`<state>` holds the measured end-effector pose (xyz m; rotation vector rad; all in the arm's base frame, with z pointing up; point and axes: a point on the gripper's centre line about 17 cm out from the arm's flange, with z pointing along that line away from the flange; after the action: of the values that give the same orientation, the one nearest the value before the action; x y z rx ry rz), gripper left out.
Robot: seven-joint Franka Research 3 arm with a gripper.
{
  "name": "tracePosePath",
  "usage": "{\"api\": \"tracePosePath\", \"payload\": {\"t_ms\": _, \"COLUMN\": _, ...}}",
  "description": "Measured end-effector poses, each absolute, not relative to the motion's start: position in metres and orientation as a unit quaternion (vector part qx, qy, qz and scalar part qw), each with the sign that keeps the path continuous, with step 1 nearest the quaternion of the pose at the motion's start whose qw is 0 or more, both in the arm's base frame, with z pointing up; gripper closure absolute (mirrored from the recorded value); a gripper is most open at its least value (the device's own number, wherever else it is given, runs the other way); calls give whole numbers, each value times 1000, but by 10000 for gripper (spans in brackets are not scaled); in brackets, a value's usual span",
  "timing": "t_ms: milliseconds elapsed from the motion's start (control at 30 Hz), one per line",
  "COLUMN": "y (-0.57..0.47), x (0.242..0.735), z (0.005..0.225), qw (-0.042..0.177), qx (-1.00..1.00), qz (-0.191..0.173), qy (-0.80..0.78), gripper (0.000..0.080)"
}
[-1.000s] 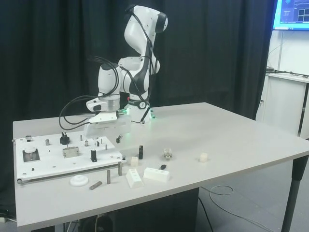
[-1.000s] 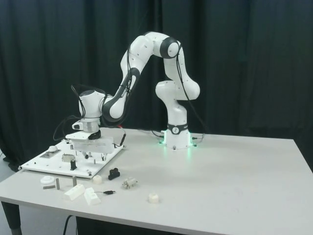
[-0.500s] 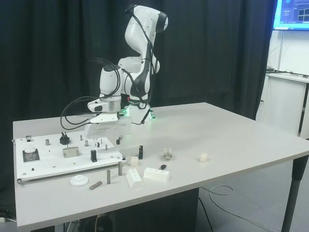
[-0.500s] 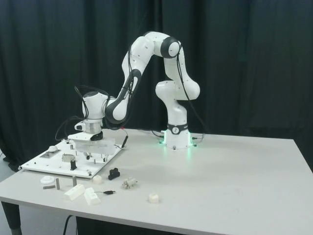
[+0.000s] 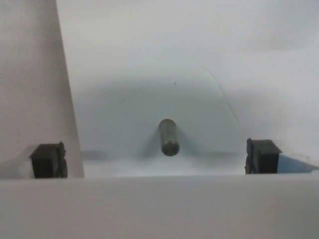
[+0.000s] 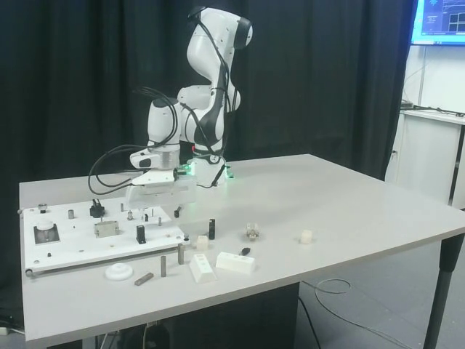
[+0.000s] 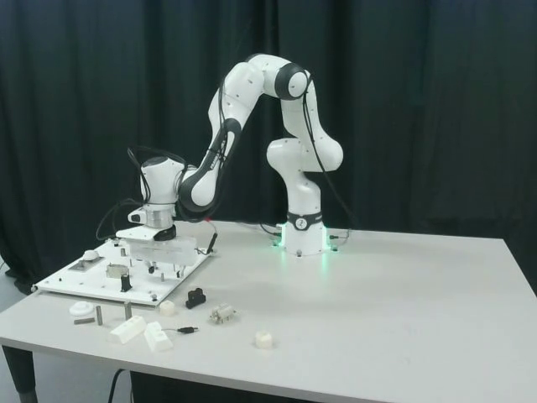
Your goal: Remove round peg 2.
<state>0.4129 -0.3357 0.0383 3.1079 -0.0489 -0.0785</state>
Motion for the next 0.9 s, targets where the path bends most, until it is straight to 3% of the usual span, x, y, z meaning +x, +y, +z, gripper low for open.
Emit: {"api": "tracePosePath", "payload": {"t_ms": 900, "y": -336, "x": 414, "z": 33, "qw": 17, "qx": 999, "qz": -18, "qy": -29, "gripper": 3}}
